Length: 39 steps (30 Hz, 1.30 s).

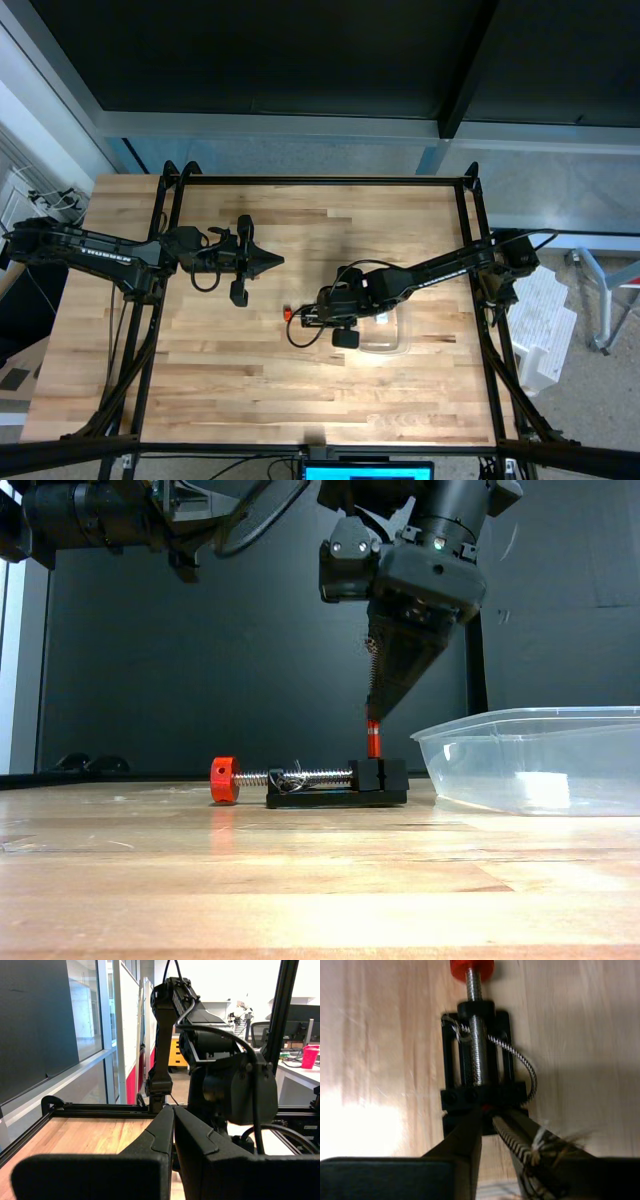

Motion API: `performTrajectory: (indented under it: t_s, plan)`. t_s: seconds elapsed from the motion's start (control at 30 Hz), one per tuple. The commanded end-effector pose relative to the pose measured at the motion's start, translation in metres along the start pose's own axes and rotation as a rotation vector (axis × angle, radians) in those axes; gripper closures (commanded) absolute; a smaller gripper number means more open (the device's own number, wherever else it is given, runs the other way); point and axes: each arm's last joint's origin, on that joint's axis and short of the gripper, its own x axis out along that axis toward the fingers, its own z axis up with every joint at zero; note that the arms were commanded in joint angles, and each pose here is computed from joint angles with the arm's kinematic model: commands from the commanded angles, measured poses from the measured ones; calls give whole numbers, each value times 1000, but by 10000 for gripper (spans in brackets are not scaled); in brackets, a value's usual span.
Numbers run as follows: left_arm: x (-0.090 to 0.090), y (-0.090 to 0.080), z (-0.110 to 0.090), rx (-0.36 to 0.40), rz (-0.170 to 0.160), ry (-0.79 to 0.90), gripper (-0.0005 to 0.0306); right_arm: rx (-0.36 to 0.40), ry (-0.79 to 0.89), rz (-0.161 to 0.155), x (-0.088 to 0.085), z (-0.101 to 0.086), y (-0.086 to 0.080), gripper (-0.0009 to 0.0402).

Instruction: Pick the RCA connector and install on taskboard

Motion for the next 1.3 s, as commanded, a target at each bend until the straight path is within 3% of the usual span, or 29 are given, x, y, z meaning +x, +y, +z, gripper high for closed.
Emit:
performTrajectory:
  t_s: [0.03, 0.37, 0.6, 0.83, 1.1, 1.3]
  plan:
    - [0, 0, 0, 0, 0, 0, 300, 5, -27, 6, -5, 3, 0, 286]
    - [0, 0, 0, 0, 0, 0, 300, 1, -26, 8, -32, -2, -5, 249]
    - [0, 0, 0, 0, 0, 0, 300, -23, -51, 23, -50, -11, -10, 250]
    - [0, 0, 0, 0, 0, -1, 300, -29, -56, 25, -52, -15, -11, 265]
    - [0, 0, 0, 0, 0, 0, 300, -41, -82, 25, -62, -17, -13, 309]
    - [0, 0, 0, 0, 0, 0, 300, -55, -99, 36, -70, -21, -16, 399]
